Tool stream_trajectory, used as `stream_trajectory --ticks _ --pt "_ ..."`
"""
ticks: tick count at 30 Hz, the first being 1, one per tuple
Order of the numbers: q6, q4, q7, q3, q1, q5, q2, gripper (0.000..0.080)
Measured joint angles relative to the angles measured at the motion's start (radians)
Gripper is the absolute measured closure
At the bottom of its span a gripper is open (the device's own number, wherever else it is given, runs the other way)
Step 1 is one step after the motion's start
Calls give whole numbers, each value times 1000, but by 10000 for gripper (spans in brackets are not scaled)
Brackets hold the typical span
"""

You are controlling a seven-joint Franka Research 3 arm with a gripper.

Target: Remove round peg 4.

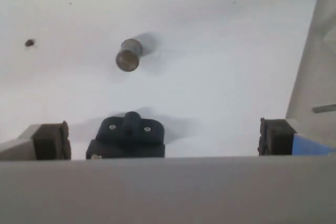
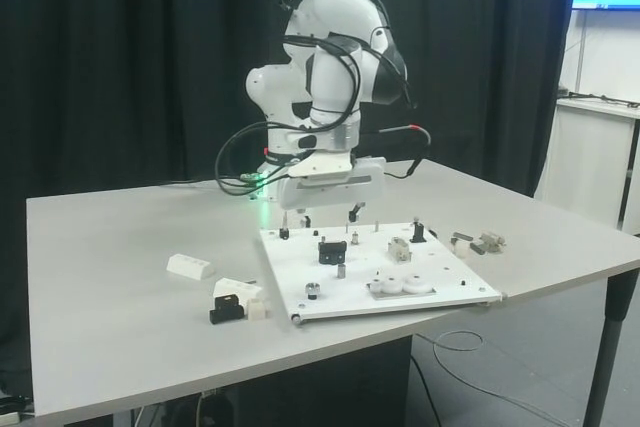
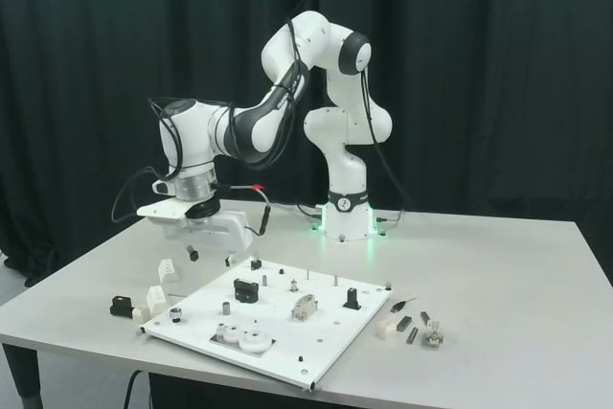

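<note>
A short grey round peg (image 1: 128,56) stands upright in the white board (image 1: 220,66). In the room views it is the peg (image 2: 340,270) (image 3: 224,308) just in front of a black block (image 1: 126,136) (image 2: 332,250) (image 3: 247,290). My gripper (image 1: 163,139) (image 2: 328,215) (image 3: 211,256) hangs open above the board's back edge. It holds nothing. Its black fingertips (image 1: 51,141) stand wide apart, with the black block below and between them. The peg lies a little beyond the block, apart from both fingers.
On the board (image 2: 450,299) (image 3: 316,344) are white gears (image 2: 400,287) (image 3: 244,337), another black bracket (image 2: 418,233) (image 3: 352,299) and thin upright pegs. Loose white and black parts (image 2: 228,305) (image 3: 144,306) lie beside the board on the grey table, with small metal parts (image 2: 480,242) (image 3: 421,330) on its other side.
</note>
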Motion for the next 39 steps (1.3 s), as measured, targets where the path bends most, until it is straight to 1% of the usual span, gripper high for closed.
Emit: stream_trajectory --ticks 8,17,27,39 --pt "37 -42 17 1 18 -6 -23 3" --pt "104 -96 48 3 39 -6 -41 3" --pt "222 -164 75 10 56 0 -50 3" --pt "371 -241 87 39 57 16 -51 3"
